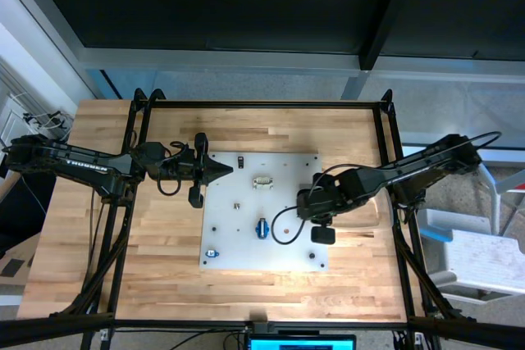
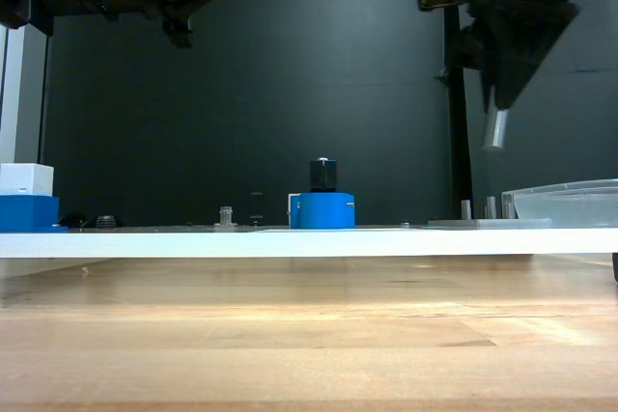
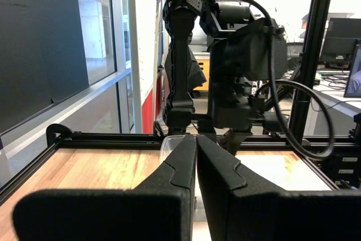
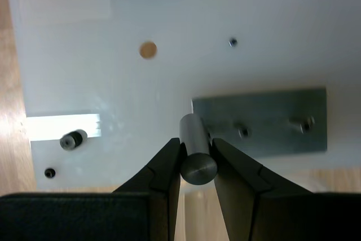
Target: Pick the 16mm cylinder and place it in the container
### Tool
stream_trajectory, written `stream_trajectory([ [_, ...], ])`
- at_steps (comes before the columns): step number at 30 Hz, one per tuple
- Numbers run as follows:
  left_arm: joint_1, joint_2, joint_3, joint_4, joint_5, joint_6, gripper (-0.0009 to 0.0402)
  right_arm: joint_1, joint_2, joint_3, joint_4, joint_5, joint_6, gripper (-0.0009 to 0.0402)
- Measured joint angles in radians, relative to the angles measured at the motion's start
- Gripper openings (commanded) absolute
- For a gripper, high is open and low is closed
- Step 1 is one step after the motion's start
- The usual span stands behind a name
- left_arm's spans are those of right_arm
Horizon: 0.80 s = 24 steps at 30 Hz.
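Hovering at the white board's [image 1: 246,243] left edge from above, the left tool [image 1: 215,170] is idling. Low down, the right tool [image 2: 500,103] is pinching the short grey metal cylinder [image 2: 494,129] aloft beside the clear shallow container [image 2: 570,202]. Left wrist: the left tool is pressing together. Right wrist: the board is lying beneath the cylinder, so releasing here is risking a miss.

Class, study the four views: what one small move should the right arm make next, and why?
Probably carry the 16mm cylinder sideways toward the container. The right gripper is shut on it, and it hangs clear above the white board, in the low view just short of the container's wall. The left gripper sits shut at the board's left edge.
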Motion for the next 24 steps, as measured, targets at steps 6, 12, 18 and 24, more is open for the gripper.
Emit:
stream_trajectory([
  [6,0.0,0.0,0.0,0.0,0.0,0.0,0.0,0.0,-0.105,-0.106,0.012,0.001,0.052,0.0],
  [12,0.0,0.0,0.0,0.0,0.0,0.0,0.0,-0.001,-0.193,-0.196,0.022,0.004,0.075,0.0],
  [18,0.0,0.0,0.0,0.0,0.0,0.0,0.0,-0.002,-0.267,-0.27,0.03,0.029,0.076,0.0],
  [24,0.0,0.0,0.0,0.0,0.0,0.0,0.0,-0.01,-0.332,-0.358,0.08,0.062,0.116,0.0],
])
